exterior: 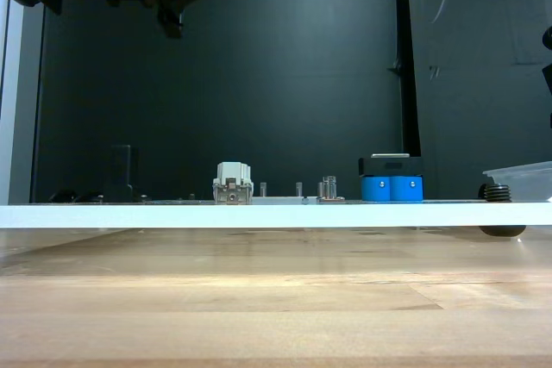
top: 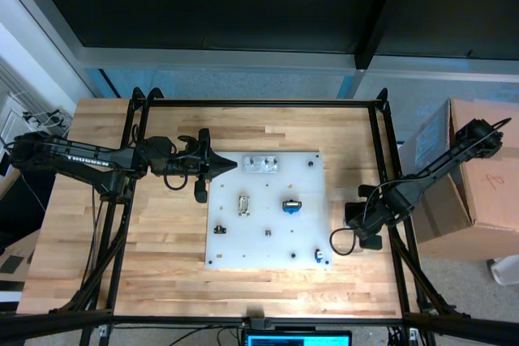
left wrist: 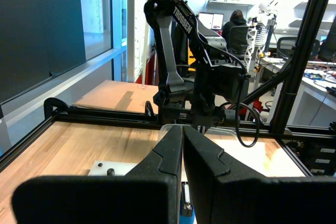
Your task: Pick the RJ45 connector and install on the taskboard
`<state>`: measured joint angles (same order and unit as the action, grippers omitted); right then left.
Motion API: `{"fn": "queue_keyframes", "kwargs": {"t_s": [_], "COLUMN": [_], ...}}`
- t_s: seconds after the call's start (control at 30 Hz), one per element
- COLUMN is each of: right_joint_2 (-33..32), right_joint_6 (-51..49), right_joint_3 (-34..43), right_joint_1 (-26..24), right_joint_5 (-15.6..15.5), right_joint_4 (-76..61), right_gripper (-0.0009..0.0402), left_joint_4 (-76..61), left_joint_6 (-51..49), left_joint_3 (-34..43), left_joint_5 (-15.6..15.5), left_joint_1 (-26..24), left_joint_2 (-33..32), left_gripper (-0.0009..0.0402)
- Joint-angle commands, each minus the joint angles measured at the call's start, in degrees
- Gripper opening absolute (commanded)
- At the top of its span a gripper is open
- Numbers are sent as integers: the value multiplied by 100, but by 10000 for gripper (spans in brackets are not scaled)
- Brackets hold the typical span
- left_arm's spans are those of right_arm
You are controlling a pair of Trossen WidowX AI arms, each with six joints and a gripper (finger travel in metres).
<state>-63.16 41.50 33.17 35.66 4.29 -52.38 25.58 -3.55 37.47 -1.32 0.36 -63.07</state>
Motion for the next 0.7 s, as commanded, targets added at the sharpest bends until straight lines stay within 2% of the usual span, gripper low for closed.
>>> {"fn": "queue_keyframes", "kwargs": {"t_s": [0.03,0.7], "right_joint_2": [2,4], "right_joint_6": [2,2], "right_joint_3": [35,933], "right_joint_1": [2,7], "right_joint_5": [4,-105], "right_joint_4": [-9,-796], "right_gripper": [0,0], "left_joint_4": [2,2], "left_joint_6": [2,2], "left_joint_3": [2,2], "left_joint_5": [2,0], "left_joint_1": [2,2], "left_joint_2": [-2,-2], "left_gripper": [1,1]}}
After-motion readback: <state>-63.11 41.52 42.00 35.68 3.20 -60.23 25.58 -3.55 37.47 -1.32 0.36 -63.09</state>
